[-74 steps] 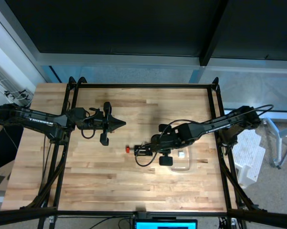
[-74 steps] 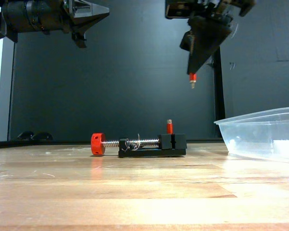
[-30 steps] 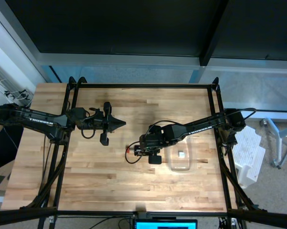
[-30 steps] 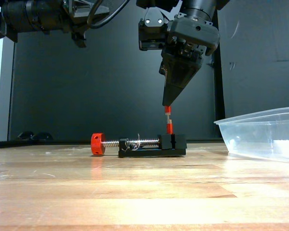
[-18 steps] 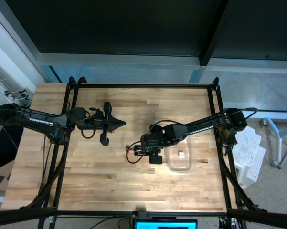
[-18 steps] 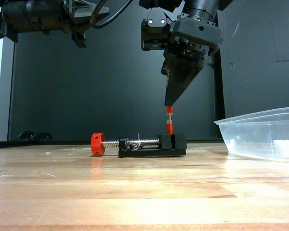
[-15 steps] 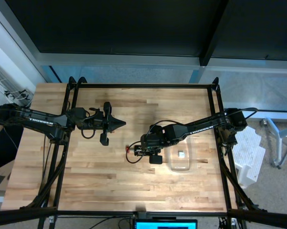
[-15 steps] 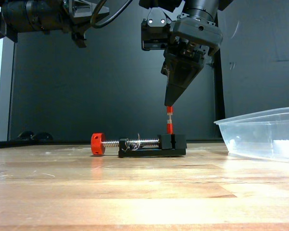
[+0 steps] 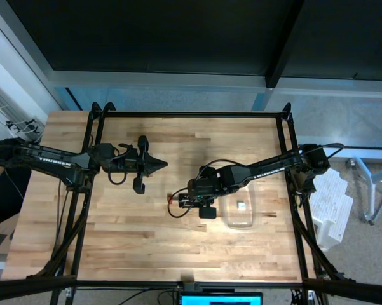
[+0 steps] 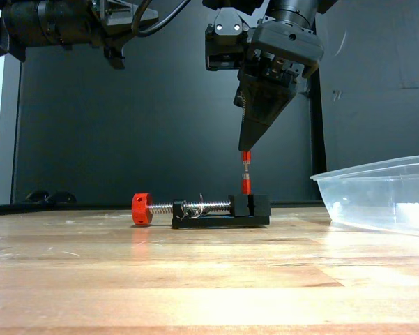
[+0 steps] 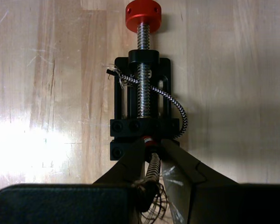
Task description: Pick the RCA connector and install on taskboard
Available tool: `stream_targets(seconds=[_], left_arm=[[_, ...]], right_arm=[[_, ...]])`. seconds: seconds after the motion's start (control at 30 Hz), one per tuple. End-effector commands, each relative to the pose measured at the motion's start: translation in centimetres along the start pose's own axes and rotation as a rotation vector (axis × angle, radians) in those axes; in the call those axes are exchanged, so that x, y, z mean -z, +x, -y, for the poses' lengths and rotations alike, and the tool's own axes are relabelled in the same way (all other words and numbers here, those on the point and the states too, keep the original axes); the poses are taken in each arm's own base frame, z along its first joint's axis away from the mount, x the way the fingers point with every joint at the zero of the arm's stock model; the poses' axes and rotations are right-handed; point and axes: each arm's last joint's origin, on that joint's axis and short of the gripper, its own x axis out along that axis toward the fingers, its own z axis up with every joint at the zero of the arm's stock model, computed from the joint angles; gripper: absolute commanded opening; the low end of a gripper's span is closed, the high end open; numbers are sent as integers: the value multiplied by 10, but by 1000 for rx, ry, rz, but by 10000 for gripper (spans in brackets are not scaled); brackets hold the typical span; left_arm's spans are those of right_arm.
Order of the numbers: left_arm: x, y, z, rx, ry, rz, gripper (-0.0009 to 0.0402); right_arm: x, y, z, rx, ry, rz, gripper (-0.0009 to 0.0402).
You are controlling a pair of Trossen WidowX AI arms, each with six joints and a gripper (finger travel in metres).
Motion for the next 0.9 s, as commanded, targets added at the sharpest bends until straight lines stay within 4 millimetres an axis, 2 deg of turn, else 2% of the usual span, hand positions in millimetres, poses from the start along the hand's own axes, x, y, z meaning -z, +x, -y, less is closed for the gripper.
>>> stream_targets(seconds=[0.03,0.9], left_arm=[[0,0,0,0,0,0,0],[0,0,0,0,0,0,0]], right_arm=[[0,0,0,-1,1,3,0],[4,9,-1,-17,7,15,0]])
